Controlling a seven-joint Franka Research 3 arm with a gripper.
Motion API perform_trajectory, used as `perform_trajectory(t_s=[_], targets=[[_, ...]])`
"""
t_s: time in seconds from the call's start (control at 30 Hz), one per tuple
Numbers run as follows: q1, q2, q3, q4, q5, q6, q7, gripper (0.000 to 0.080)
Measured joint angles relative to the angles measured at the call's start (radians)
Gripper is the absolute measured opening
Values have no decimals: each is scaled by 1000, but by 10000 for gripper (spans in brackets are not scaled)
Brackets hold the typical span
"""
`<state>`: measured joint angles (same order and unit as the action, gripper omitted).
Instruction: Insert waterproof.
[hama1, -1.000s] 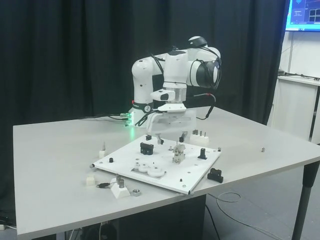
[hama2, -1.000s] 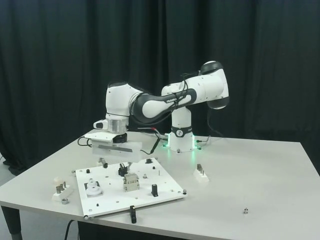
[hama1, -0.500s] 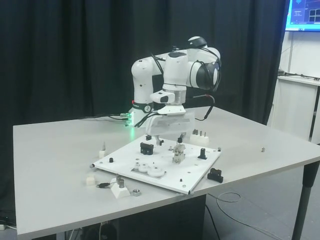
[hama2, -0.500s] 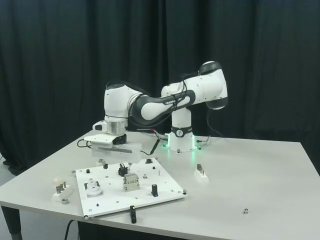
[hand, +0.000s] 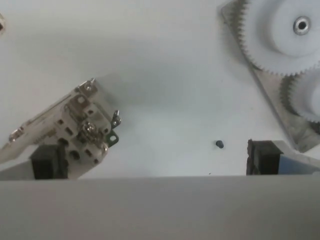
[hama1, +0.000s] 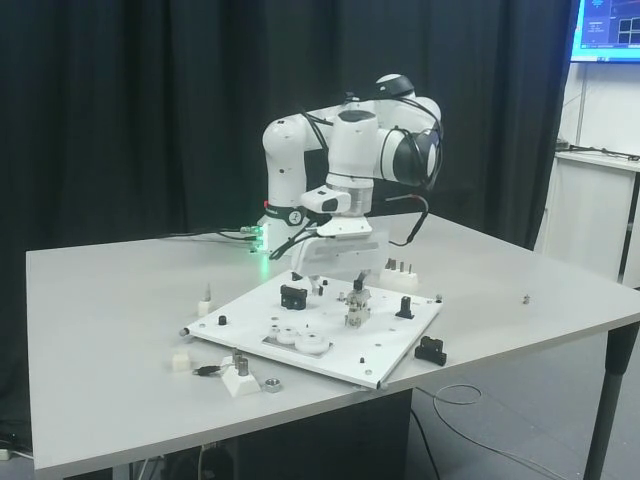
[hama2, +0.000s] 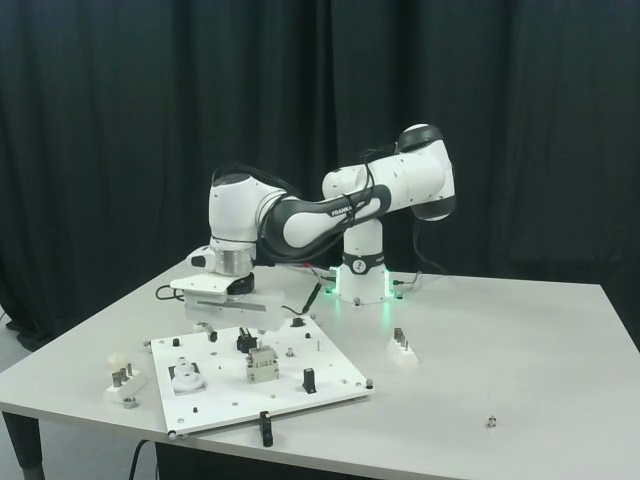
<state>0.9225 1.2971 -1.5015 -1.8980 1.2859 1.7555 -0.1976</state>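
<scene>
Locate the gripper (hama1: 328, 278) above the white board (hama1: 400, 340) on the grey table (hama1: 110, 310). Confirm in the wrist view that it is released: black fingertips (hand: 46, 162) spread wide apart, nothing grasped between them.

Locate the connector block (hand: 85, 127), a white body with metal terminals, fixed on the board. Treat it as the probable waterproof part (a judgement only, since no marking can be read). Find the same block in the room views (hama1: 355, 305) (hama2: 262, 365), near the middle of the board and below the gripper (hama2: 232, 328).

Check the governing relation in the wrist view:
- Block not centred under the gripper (hand: 152, 160), but just beside one fingertip, partly overlapping it in that view.
- Well apart from the other fingertip, with bare board and a small black screw (hand: 219, 144) between.
- Long axis of the block oblique to the line joining the fingertips.

Expect, therefore, a sideways shift toward the block and a turn of the wrist before any descent.

Disregard the white gears (hand: 285, 30), mounted well clear on the far side of the screw.

Regard the insertion as not yet begun.
</scene>
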Motion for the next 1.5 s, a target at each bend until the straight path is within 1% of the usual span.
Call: perform_trajectory(t_s=[0.53,1.5], targets=[[0,0,15,1,-4,0,0,800],[-11,0,20,1,-1,0,-31,800]])
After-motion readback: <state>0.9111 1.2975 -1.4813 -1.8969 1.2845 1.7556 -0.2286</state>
